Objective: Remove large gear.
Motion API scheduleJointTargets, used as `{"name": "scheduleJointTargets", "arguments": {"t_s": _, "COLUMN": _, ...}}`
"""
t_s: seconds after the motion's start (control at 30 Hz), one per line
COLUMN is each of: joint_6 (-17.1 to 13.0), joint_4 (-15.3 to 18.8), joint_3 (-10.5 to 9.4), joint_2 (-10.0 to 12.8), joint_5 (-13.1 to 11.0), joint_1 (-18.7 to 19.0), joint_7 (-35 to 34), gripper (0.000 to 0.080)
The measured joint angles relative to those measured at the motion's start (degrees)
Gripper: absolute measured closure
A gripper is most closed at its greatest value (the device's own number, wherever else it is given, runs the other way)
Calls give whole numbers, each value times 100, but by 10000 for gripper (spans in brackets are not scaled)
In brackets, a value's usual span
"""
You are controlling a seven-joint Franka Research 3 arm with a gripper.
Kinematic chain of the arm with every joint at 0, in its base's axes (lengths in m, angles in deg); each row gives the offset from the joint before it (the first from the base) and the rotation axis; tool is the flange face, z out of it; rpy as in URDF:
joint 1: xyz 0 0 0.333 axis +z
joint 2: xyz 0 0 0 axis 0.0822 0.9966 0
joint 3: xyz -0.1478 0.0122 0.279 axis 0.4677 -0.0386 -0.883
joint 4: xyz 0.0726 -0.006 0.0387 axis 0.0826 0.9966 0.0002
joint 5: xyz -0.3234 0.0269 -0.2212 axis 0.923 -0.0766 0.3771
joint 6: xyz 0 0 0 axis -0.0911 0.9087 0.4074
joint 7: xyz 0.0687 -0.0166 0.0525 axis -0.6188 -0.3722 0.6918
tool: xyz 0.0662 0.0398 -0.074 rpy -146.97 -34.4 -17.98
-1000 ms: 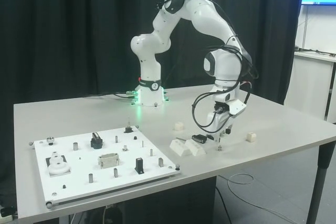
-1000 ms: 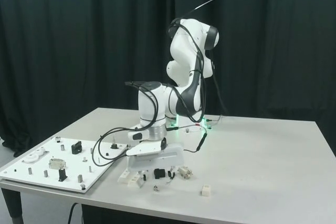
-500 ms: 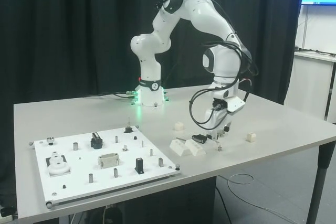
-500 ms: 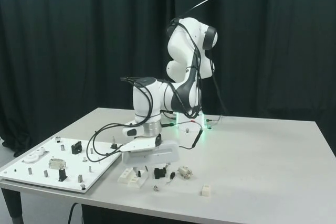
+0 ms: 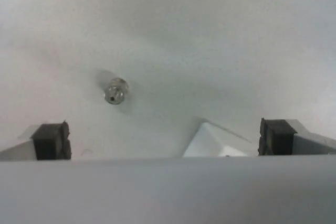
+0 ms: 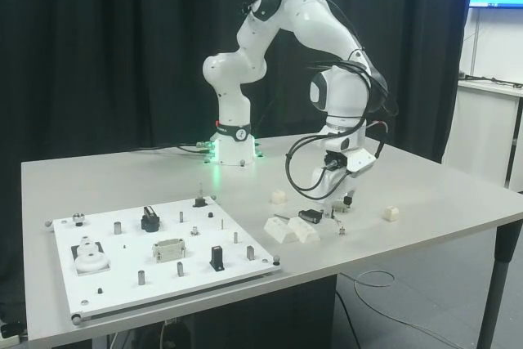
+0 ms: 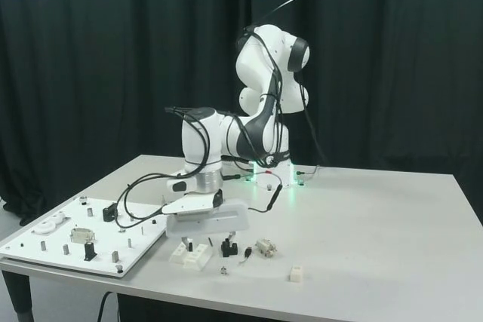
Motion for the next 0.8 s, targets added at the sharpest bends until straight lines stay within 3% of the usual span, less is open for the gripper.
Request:
{"name": "scheduleJointTargets", "arguments": {"t_s": 0.4, "joint_6": 0, "joint_4": -154, "joint_3": 2, "joint_2": 1, "joint_5": 66, "joint_1": -152, "joint_7": 53, "gripper": 3}}
{"name": "scheduleJointTargets", "arguments": {"t_s": 0.8, "joint_6": 2, "joint_4": -354, "joint_3": 6, "joint_2": 1, "joint_5": 502, "joint_1": -682, "joint_7": 104, "gripper": 3}}
